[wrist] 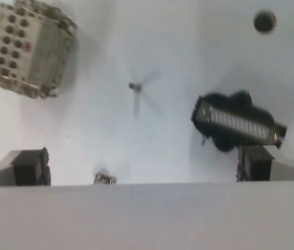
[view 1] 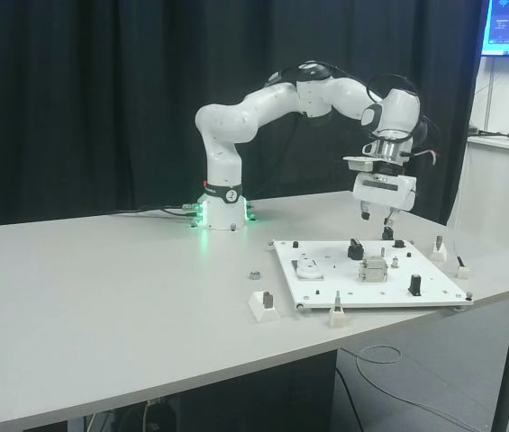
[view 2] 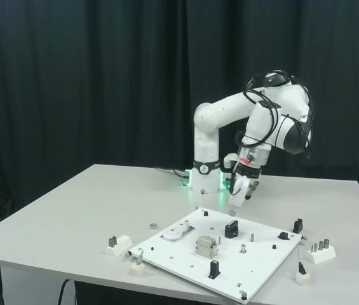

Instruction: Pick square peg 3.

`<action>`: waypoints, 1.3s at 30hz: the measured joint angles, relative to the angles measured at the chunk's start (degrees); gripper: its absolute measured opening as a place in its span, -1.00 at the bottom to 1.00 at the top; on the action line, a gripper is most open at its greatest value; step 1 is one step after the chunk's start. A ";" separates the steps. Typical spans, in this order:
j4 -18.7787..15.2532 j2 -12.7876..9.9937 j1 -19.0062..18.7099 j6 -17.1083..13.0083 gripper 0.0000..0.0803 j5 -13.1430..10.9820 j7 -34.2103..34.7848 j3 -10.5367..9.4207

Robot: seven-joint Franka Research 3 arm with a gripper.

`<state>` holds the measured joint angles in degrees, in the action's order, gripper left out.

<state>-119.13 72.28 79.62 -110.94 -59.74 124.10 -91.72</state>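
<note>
While the white arm [view 1: 263, 103] hangs above the white board [view 1: 371, 292], its gripper [view 1: 375, 219] is spread wide, holding nothing.
Small pegs [view 2: 319, 244] stand in white holders [view 1: 263, 310] on the grey table [view 1: 101, 288] round the board, well apart from the gripper; which one is square peg 3 I cannot tell.

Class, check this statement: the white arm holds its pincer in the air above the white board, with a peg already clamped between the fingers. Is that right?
Not quite. The pincer does hang above the white board, but it holds no peg. In the wrist view the two fingers stand wide apart with nothing between them, so the pincer is open and empty.
</note>
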 joint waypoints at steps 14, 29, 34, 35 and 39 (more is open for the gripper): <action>-1.71 -1.90 4.86 -3.73 0.99 3.08 -39.12 0.17; -3.07 -2.82 15.52 -7.52 0.99 -1.58 -68.53 0.70; -2.86 -2.81 19.59 -8.24 0.99 -4.72 -78.20 0.68; -2.76 -2.81 20.43 -8.28 0.99 -5.36 -80.03 0.66; -2.08 -2.77 23.73 -8.26 0.99 -7.61 -86.93 0.55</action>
<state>-121.21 69.50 103.35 -119.20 -67.35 37.17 -91.17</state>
